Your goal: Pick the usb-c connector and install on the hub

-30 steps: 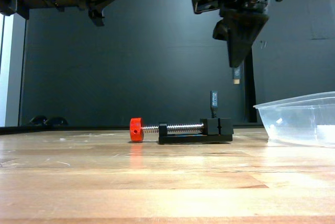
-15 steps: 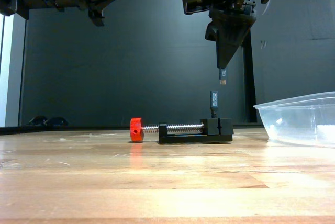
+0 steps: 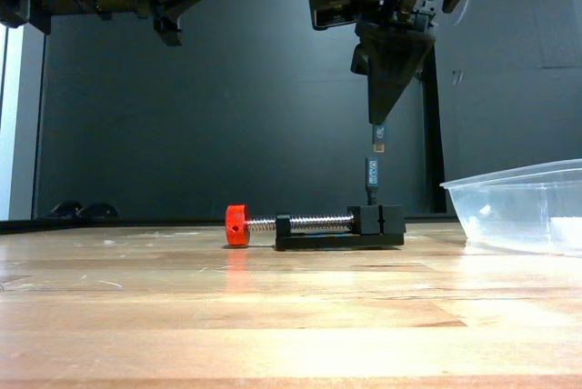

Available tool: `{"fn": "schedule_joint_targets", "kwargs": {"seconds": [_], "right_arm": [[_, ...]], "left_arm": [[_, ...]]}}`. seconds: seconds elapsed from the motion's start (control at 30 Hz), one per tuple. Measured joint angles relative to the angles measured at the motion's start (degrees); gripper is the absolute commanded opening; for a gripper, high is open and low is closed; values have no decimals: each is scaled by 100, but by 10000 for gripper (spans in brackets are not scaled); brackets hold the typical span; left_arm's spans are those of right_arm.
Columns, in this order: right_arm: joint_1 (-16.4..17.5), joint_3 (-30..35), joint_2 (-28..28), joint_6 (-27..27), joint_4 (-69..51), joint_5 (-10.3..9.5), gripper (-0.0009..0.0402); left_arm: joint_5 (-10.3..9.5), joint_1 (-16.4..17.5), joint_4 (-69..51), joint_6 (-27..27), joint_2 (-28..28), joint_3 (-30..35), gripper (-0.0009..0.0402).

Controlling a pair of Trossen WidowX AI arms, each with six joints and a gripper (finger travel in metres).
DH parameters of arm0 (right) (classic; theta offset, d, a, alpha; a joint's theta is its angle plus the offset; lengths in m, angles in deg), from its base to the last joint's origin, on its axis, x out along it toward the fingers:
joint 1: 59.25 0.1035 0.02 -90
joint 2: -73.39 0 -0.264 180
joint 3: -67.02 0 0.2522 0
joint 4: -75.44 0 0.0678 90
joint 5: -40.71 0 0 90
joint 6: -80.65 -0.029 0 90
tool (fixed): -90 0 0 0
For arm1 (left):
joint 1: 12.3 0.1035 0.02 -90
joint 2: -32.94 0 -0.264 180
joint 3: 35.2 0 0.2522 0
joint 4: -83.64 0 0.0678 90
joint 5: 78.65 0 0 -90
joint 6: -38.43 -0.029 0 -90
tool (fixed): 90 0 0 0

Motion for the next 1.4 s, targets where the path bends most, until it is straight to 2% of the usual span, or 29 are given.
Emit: {"fn": "schedule_joint_targets", "kwargs": {"seconds": [0.23,1.4], "right_arm": [[0,249,166,72,-114,35,0],[39,168,199,-131,-13,68,0]], "left_arm": [[0,0,0,2,0,0,0],[-2,0,0,2,0,0,0]]}}
